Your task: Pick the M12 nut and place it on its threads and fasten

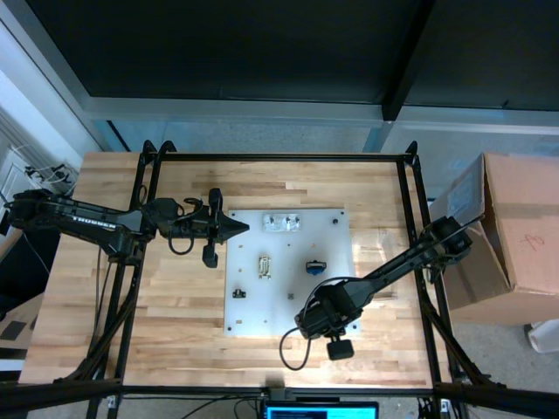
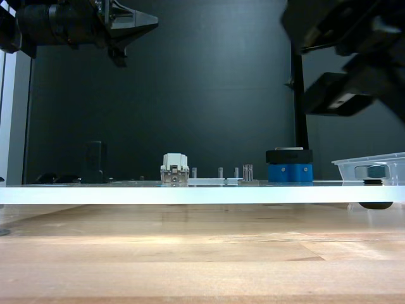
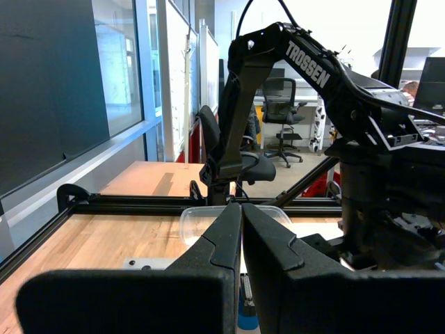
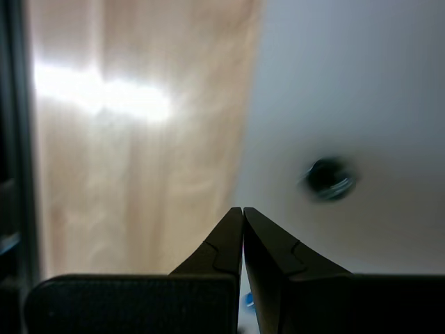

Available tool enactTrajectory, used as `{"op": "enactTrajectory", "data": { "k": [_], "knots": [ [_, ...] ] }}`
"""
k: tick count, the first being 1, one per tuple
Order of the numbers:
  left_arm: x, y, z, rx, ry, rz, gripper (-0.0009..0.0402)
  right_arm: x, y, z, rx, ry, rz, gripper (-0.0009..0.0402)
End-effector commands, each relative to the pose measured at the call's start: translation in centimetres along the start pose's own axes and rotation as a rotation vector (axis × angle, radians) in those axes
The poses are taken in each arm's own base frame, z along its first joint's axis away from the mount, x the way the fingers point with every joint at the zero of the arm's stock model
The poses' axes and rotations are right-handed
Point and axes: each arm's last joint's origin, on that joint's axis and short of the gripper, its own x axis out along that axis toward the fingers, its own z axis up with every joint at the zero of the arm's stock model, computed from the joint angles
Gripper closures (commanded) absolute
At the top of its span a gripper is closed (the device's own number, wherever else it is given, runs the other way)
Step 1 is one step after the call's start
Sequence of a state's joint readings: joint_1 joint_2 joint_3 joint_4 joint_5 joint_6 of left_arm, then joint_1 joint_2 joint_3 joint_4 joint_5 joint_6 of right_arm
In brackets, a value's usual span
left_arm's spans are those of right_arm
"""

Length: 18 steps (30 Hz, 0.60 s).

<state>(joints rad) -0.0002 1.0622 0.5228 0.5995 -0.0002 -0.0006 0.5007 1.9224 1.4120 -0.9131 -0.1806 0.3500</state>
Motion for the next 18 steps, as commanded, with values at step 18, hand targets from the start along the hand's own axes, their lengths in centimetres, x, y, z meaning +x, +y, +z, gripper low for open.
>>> {"op": "enactTrajectory", "data": {
  "k": [18],
  "knots": [
    [0.00,0.00,0.00,0.000,0.000,0.000,0.0393,0.41,-0.09,-0.36,0.011,0.015,0.002,0.0393]
  ]
}}
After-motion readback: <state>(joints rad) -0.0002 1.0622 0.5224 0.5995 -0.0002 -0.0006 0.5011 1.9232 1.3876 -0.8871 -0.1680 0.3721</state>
